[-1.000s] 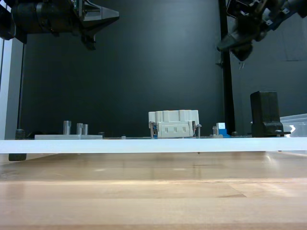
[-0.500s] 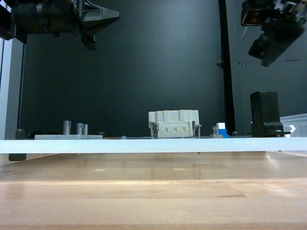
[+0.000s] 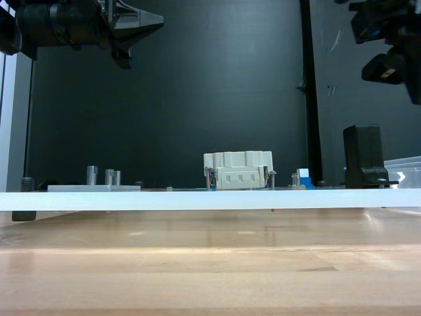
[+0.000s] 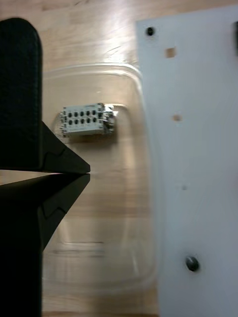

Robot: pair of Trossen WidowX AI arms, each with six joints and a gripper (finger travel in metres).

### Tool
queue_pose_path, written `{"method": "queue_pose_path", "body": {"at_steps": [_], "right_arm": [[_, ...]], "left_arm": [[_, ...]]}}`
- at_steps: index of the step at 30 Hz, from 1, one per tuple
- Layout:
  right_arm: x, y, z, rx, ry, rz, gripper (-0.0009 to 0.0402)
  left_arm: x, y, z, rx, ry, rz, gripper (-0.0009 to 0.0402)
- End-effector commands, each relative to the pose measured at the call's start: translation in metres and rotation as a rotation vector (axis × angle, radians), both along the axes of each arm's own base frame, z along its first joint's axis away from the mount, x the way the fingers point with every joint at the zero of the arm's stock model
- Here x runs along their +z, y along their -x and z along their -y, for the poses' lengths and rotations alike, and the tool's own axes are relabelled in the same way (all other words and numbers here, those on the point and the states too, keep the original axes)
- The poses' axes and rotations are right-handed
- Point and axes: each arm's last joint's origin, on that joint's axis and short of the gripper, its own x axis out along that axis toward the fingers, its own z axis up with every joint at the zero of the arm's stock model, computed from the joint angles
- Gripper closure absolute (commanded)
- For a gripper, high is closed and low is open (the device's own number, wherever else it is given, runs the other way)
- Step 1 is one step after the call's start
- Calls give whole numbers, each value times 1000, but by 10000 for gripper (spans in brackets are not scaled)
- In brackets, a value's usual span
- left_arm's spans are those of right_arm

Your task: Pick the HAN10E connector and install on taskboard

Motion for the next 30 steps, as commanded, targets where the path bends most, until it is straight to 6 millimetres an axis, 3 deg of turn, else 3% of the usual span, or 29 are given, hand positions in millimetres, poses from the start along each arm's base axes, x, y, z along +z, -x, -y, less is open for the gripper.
{"method": "queue_pose_path", "body": {"at_steps": [1, 11, 23, 26, 30], "right_arm": [[-6, -1, -13, 17, 0, -38, 393], [-22, -1, -42, 45, 21, -119, 380], [-28, -1, -46, 29, 66, -109, 168], [-32, -1, -46, 30, 66, -101, 142], [-38, -1, -47, 31, 55, -89, 138]], "left_arm": [[0, 0, 0, 0, 0, 0, 392], [0, 0, 0, 0, 0, 0, 392], [0, 0, 0, 0, 0, 0, 392], [0, 0, 0, 0, 0, 0, 392], [0, 0, 0, 0, 0, 1, 392]]}}
